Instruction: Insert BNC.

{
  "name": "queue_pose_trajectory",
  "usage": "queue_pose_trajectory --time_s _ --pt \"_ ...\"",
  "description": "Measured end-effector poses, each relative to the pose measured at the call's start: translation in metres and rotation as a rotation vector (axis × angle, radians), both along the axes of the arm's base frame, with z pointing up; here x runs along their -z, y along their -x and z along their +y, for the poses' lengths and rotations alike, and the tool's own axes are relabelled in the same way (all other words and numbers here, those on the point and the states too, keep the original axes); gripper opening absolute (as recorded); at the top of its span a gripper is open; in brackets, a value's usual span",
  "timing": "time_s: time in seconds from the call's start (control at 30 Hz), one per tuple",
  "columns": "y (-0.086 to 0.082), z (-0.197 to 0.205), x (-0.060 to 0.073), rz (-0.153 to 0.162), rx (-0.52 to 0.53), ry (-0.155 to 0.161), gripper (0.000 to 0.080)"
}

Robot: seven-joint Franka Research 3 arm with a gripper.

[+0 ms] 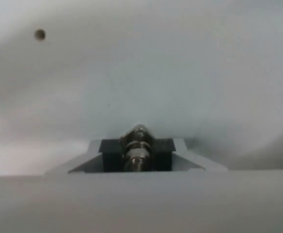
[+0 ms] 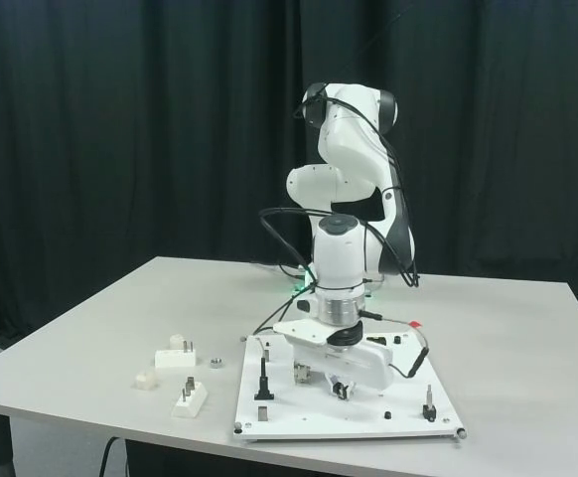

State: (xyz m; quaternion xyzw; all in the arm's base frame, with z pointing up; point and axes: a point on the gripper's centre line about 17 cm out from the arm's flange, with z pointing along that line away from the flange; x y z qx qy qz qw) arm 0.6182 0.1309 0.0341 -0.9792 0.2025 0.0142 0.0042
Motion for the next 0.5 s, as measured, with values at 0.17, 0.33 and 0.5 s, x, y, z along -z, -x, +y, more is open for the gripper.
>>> queue_pose_trajectory --time_s 0.17,0.33,0.5 --pt "-0.0001 0.0 -0.0002 -0.003 0.103 -0.001 0.0124" --pt "-0.0001 -0.0001 -0.0004 -0.007 0.189 0.0 0.0124" --pt "-0.0005 -0.0001 0.0001 -0.013 0.268 0.001 0.0124"
